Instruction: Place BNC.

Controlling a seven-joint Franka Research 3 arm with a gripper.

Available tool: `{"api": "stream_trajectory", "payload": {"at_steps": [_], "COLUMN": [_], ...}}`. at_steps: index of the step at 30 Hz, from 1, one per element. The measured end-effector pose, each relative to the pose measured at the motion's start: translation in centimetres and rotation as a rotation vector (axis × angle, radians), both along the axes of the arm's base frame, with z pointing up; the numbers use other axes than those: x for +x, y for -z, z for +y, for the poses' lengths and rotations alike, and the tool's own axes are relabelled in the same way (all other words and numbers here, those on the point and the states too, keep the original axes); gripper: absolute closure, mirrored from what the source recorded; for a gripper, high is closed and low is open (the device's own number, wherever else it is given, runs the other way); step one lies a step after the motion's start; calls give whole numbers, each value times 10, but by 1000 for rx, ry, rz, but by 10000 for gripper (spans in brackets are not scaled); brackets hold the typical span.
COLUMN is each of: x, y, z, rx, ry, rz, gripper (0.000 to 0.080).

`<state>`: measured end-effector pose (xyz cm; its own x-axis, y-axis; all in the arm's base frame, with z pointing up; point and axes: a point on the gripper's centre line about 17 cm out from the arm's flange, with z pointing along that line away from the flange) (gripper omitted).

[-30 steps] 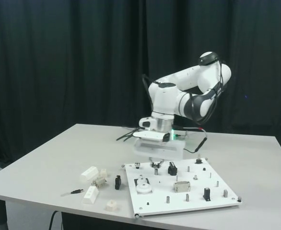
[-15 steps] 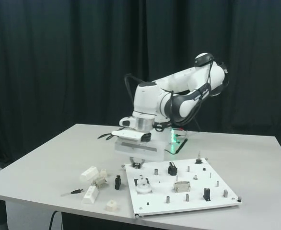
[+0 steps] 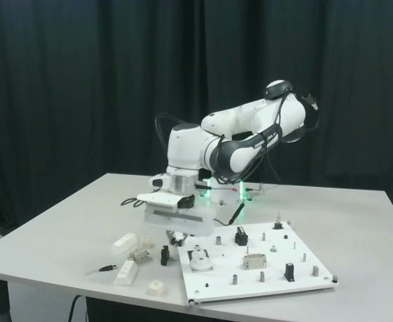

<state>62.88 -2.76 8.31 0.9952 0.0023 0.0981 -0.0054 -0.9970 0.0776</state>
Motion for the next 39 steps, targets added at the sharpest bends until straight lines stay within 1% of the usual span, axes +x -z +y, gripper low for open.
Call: {"api": "stream_trajectory", "payload": {"at_steps": [9, 24, 31, 39], "x": [11, 21, 26, 32], "y": [18, 38, 48, 62], "z": [-14, -34, -40, -46], "rx": [14, 18, 14, 1], "ry": [12, 25, 24, 20], "rz": [18, 38, 39, 29], "gripper": [679, 679, 679, 679]}}
